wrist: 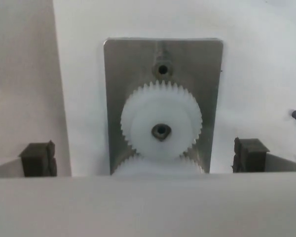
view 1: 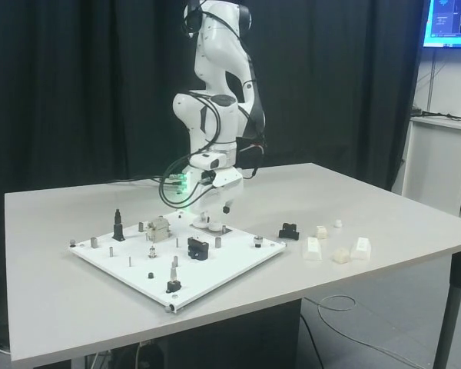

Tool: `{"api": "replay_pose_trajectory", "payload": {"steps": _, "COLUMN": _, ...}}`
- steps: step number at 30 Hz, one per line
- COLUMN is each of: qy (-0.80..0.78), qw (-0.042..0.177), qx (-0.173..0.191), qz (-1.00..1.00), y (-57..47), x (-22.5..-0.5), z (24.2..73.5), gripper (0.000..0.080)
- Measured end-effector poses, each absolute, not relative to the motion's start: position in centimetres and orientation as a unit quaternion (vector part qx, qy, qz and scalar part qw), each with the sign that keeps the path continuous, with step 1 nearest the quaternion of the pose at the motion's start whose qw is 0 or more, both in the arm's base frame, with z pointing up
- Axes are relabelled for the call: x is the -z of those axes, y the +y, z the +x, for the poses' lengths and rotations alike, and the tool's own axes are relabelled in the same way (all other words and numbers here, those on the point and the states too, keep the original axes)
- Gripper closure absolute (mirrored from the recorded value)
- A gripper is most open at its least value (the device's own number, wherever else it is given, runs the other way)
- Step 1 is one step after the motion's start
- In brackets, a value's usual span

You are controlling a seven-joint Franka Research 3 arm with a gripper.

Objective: Remove medium gear.

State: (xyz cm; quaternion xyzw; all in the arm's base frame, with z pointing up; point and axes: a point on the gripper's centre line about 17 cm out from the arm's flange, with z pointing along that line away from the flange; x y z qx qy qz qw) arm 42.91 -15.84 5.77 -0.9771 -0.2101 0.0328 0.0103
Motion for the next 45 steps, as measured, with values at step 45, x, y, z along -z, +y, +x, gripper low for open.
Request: {"api": "replay_pose_trajectory", "payload": {"steps": 45, "qy": -0.133, "qw": 0.005, "qx": -0.015, "qz": -0.991, "y": -16.0, "x": -4.1, "z": 43.6, "gripper": 0.0003}}
